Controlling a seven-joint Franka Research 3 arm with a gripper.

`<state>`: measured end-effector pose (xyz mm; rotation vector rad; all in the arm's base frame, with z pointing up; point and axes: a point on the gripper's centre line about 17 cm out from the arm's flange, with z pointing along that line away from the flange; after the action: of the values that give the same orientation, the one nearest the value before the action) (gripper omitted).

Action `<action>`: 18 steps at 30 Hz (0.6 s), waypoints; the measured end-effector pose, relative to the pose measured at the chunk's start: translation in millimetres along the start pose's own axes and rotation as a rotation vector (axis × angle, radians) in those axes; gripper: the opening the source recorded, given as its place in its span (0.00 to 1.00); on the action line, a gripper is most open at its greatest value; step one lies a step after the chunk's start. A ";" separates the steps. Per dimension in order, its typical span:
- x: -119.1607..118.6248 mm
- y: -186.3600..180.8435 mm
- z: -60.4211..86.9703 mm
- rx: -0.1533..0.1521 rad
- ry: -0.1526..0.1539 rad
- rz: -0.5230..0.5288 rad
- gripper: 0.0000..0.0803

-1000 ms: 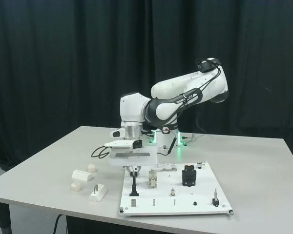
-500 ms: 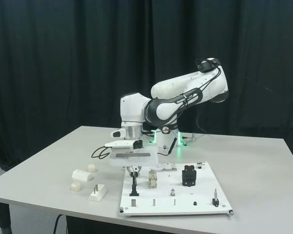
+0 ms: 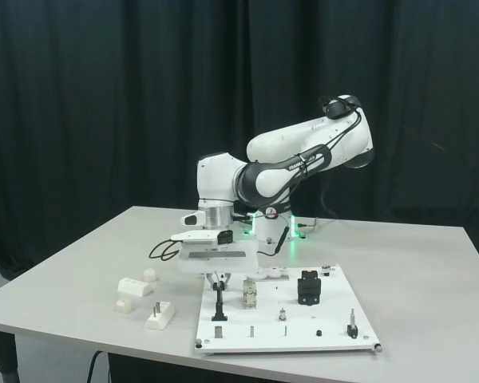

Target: Insert square peg 3.

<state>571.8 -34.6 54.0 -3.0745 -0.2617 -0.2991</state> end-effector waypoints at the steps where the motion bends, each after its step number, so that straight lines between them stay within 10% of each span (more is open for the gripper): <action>1: 0.0 0.0 0.0 0.000 0.000 0.000 0.13; 18: -1.8 -1.1 -0.1 0.006 -0.005 -0.005 0.13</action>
<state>569.9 -33.8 53.7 -3.0699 -0.2699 -0.2904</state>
